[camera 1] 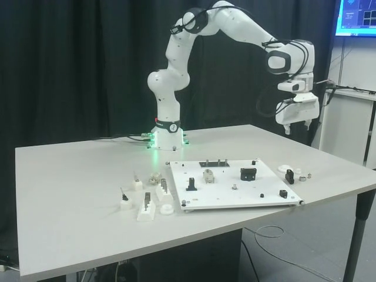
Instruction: Pick BNC.
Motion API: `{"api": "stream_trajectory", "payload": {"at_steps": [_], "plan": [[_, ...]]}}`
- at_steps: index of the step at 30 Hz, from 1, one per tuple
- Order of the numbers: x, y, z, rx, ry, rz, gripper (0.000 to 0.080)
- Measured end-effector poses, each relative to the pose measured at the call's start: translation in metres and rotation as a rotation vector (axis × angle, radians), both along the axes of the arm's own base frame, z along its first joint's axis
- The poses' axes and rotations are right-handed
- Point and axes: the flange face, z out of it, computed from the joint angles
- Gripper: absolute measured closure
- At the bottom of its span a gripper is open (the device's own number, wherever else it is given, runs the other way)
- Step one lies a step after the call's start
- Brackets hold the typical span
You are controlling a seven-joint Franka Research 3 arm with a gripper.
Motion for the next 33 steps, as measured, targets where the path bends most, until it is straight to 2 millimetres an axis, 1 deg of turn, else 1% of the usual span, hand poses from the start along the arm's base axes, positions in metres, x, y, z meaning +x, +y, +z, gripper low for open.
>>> {"api": "stream_trajectory", "payload": {"at_steps": [4,11,23,33], "plan": [[0.000,0.013,-0.009,-0.003,0.008,-0.039,0.0003],[0.001,0.032,-0.027,-0.007,0.019,-0.165,0.0003],[0.001,0.055,-0.057,-0.010,0.033,-0.344,0.0003],[0.005,0.068,-0.082,-0.019,0.034,-0.349,0.0003]]}}
